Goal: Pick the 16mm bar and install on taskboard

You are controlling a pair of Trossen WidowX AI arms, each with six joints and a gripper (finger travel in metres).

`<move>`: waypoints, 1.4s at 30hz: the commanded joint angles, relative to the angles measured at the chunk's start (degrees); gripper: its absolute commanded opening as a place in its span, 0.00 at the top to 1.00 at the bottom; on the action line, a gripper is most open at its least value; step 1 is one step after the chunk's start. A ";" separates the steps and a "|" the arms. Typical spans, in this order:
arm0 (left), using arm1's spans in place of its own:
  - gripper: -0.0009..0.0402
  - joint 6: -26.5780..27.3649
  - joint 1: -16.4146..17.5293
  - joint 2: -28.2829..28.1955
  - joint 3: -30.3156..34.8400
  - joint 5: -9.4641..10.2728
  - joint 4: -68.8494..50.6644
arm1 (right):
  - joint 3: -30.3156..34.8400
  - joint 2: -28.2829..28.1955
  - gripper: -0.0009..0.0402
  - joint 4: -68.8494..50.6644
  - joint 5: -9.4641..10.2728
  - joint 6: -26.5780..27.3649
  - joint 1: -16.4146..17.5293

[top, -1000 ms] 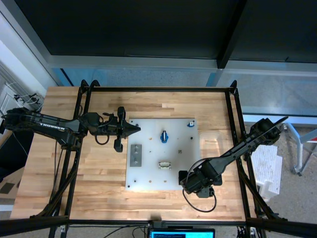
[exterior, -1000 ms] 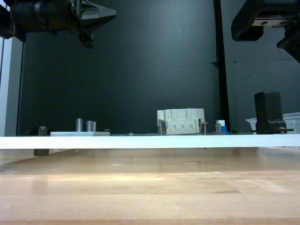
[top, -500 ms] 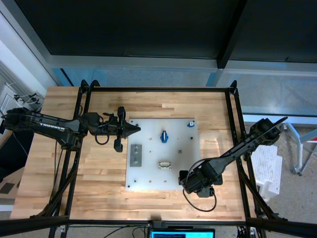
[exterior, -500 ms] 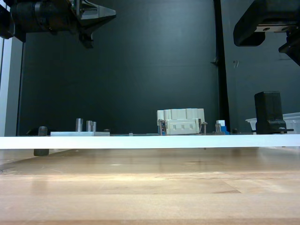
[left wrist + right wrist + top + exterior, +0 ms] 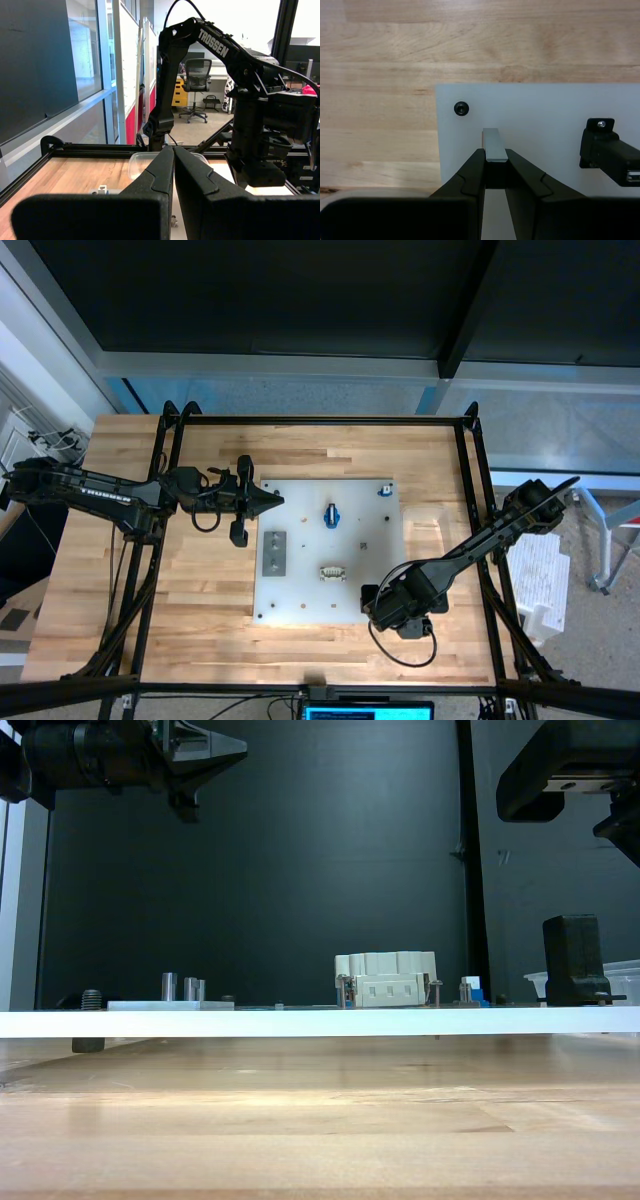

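R gripper (image 5: pixel 495 153) hung over the board (image 5: pixel 545 110) at about 5 o'clock, near a corner screw (image 5: pixel 461 108). Its jaws were shut tight on the bar (image 5: pixel 494 142), w/ a gap only as wide as the bar. The bar's end stuck out past the tips, up above the board. L gripper (image 5: pixel 173 150) sat up high by the board's edge at about 10 o'clock. Its jaws were shut all the way, w/ nothing in them.

I think the bar had to go to the grey block (image 5: pixel 273 552) at about 9 o'clock. What could go wrong? The bar was small and smooth, so it could slip or tip if I moved fast. If I went too low, it could bump the plug (image 5: pixel 333 572) near the middle. If it came down tilted, it could jam at a hole's rim. A hard push could then pop it out. L arm was close to the block too, so the arms could bump.
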State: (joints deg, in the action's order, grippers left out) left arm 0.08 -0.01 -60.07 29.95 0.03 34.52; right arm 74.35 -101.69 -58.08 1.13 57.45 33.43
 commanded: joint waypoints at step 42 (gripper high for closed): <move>0.98 -0.02 0.02 -0.02 0.00 -0.02 0.00 | 0.02 -0.04 0.98 -0.68 -1.03 -0.07 0.22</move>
State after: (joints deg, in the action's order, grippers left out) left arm 0.05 -0.01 -60.07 29.95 0.01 34.52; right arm 74.35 -101.73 -58.78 0.03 57.43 33.63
